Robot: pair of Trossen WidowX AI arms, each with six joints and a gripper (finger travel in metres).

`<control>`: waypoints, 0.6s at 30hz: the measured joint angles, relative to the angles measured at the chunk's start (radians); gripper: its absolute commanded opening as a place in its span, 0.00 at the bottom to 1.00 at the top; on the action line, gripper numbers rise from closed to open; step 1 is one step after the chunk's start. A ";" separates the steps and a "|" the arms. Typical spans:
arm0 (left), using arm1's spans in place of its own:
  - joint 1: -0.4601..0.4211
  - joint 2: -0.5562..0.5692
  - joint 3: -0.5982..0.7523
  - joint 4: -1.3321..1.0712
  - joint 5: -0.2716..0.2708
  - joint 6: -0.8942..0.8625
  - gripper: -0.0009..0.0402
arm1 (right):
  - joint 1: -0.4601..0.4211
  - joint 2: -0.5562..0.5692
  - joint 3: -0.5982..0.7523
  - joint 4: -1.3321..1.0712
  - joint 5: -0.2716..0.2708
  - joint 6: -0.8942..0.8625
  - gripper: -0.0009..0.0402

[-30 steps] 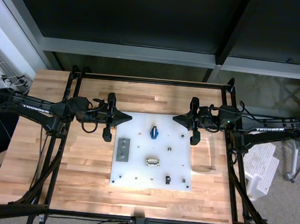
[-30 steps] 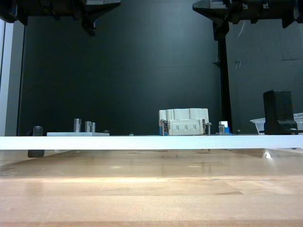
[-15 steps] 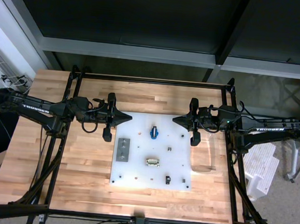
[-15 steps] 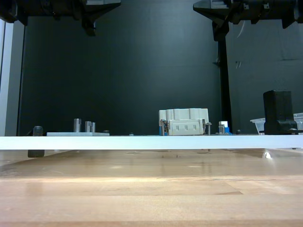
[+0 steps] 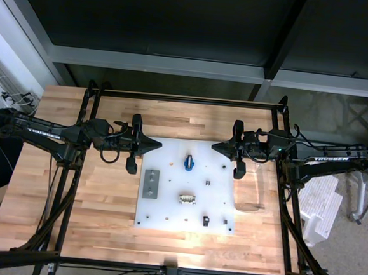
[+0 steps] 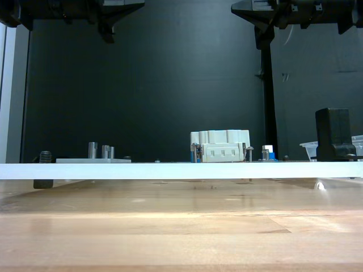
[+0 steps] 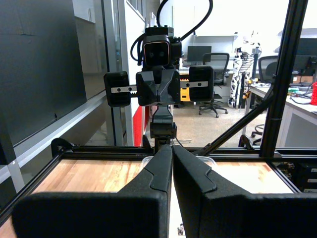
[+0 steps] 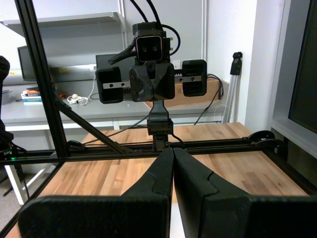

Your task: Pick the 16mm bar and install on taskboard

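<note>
My left gripper (image 5: 160, 146) hangs shut and empty above the white task board's (image 5: 165, 212) far left corner. Facing it, my right gripper (image 5: 214, 146) is shut and empty over the far right corner. In each wrist view the fingers (image 7: 163, 163) (image 8: 163, 166) meet with nothing between them. A grey plate (image 5: 150, 184) on the board's left side carries three short metal pegs (image 6: 92, 150). I cannot tell which of them, if any, is the 16mm bar. In the low view both grippers (image 6: 122, 8) (image 6: 245, 8) stay high above the board.
On the board are a blue part (image 5: 189, 161), a beige connector (image 6: 220, 145) and a small black block (image 5: 207, 221). A clear tray (image 5: 256, 189) lies on the wood to the board's right. Black frame rails (image 5: 187, 100) edge the table.
</note>
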 measured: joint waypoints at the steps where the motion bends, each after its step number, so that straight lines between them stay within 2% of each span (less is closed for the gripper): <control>1: 0.000 0.000 0.000 0.000 0.000 0.000 0.02 | 0.000 0.000 0.000 0.000 0.000 0.000 0.02; 18: 0.000 0.000 0.000 0.000 0.000 0.000 0.02 | 0.000 0.000 0.000 0.000 0.000 0.000 0.02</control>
